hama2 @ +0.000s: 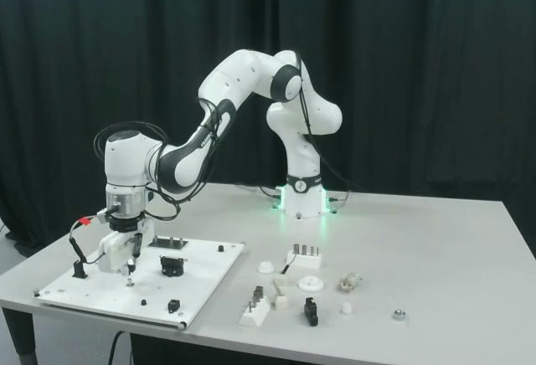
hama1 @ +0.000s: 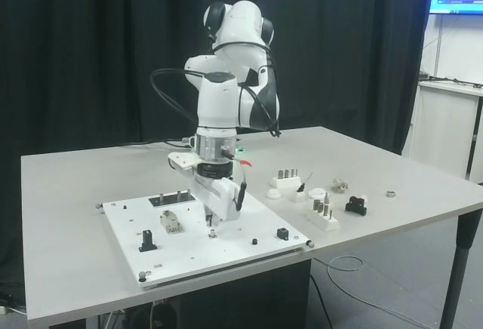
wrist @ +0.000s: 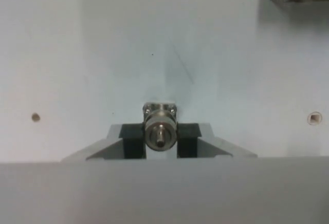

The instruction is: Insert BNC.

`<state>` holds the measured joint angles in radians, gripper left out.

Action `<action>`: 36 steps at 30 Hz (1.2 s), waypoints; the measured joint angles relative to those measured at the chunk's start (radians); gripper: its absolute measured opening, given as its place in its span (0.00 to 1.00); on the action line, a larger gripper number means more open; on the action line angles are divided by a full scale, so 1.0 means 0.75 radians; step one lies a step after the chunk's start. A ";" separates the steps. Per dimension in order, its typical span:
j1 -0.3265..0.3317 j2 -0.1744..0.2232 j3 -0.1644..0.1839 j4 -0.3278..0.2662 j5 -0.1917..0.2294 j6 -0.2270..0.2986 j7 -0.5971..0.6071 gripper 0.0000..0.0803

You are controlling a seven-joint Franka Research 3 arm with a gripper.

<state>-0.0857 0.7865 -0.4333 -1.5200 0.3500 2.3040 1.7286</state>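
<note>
Gripper (wrist: 160, 147) fingers sit on either side of the BNC connector (wrist: 160, 131) in my wrist view — black pads (wrist: 132, 142) pressed against its metal barrel, so I read it as clamped on the part. From the first room view I see the gripper (hama1: 213, 219) pointing straight down over the white board (hama1: 136, 257), with the connector's lower end just above or at a small fitting on the board (hama1: 213, 234); I cannot tell whether they touch. On my second room view the gripper (hama2: 127, 273) hangs low over the same board (hama2: 209, 285), near a black block (hama2: 172, 265). Beside the board, on the grey table (hama1: 68, 186), I see white holders with small metal parts (hama1: 285, 182) — well apart from the gripper. White arm (hama2: 243, 72) reaches over from its base (hama2: 303, 202), where a green light shows.
</note>
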 joint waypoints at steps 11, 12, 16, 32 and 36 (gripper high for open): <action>0.000 0.011 0.003 0.000 0.000 0.009 0.020 0.16; 0.000 0.011 0.004 0.000 0.000 0.009 0.020 0.16; 0.000 0.014 0.006 0.000 0.000 0.009 0.023 0.16; 0.001 0.021 0.007 0.000 0.000 0.009 0.024 0.16; 0.001 0.021 0.007 0.000 0.000 0.008 0.024 0.16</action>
<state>-0.0852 0.8023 -0.4283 -1.5197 0.3499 2.3101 1.7463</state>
